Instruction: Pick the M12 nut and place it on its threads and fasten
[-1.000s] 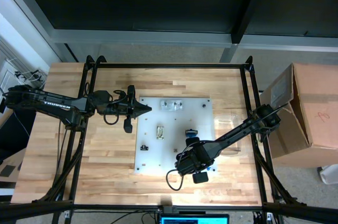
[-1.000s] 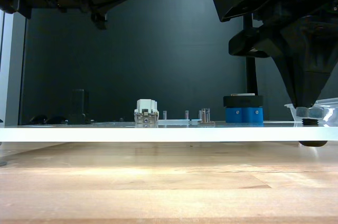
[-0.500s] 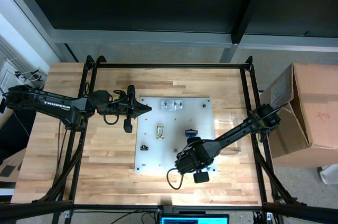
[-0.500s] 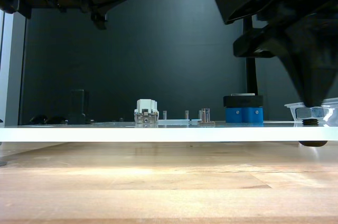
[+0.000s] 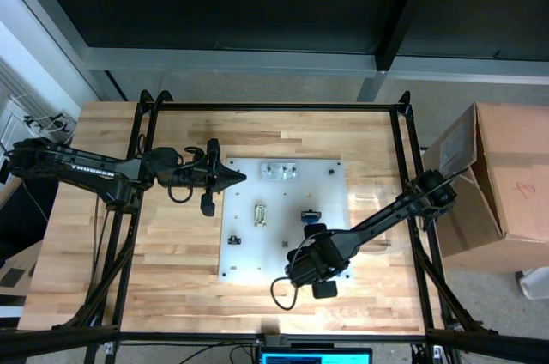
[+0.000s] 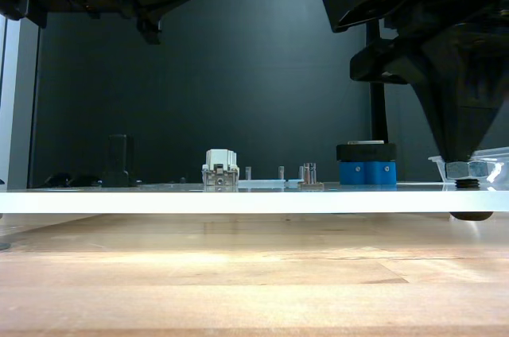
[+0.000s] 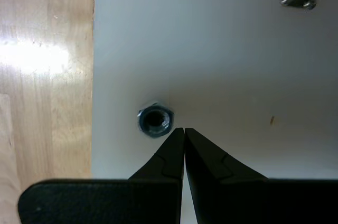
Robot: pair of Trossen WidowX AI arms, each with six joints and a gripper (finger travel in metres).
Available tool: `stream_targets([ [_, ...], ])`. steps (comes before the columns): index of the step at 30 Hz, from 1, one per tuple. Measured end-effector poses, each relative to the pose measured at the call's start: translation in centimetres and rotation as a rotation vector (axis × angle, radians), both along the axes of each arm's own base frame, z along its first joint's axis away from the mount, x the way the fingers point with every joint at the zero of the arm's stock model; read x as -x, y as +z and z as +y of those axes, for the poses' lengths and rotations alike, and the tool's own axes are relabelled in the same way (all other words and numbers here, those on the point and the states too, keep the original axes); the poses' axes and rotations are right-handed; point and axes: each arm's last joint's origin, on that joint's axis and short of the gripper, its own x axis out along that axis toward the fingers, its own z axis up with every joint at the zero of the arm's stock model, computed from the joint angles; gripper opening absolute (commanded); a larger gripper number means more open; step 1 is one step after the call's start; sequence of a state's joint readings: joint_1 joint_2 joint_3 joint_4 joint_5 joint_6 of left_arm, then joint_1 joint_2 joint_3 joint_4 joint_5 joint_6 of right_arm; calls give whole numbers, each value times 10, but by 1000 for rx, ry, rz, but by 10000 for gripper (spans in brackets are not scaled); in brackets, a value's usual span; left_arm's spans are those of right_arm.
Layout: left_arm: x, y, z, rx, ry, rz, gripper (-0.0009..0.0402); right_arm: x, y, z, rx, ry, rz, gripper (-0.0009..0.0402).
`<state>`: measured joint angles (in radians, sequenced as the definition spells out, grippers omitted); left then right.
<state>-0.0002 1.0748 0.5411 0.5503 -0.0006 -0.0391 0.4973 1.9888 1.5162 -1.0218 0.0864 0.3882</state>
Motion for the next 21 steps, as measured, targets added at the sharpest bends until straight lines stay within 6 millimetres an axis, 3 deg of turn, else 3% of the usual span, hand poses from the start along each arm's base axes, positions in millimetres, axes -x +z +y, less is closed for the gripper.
stream_targets([
  [2,0,0,0,0,0,0,0,0,-1,1,-15,2,9,0],
  [8,0,0,0,0,0,0,0,5,0,9,-273,91,144,0],
  [21,0,0,0,0,0,0,0,4,1,0,7,-19,22,0],
])
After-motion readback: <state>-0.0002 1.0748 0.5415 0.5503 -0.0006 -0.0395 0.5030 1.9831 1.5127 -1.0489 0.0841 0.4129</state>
